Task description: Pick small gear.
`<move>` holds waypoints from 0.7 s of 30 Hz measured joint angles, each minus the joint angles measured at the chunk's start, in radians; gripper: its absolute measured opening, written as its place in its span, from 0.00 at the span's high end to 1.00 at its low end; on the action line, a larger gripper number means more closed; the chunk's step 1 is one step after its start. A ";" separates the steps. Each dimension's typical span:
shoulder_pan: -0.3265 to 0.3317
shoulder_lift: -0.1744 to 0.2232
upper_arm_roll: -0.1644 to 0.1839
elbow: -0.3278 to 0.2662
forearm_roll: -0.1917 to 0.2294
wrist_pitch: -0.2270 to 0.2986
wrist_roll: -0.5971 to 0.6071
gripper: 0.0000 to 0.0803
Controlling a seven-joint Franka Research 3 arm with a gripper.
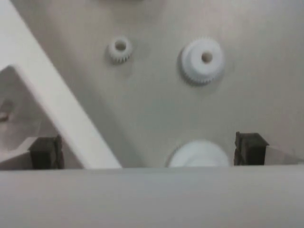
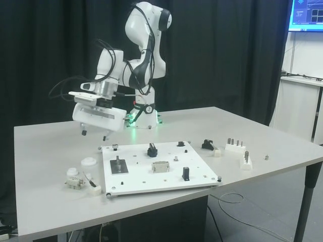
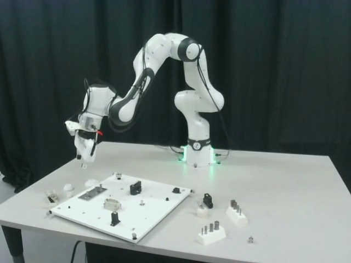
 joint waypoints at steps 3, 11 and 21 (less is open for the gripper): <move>-0.007 0.033 0.004 0.030 0.041 -0.004 -0.040 0.00; -0.028 0.095 0.019 0.093 0.138 -0.034 -0.096 0.00; -0.048 0.140 0.030 0.143 0.227 -0.066 -0.097 0.00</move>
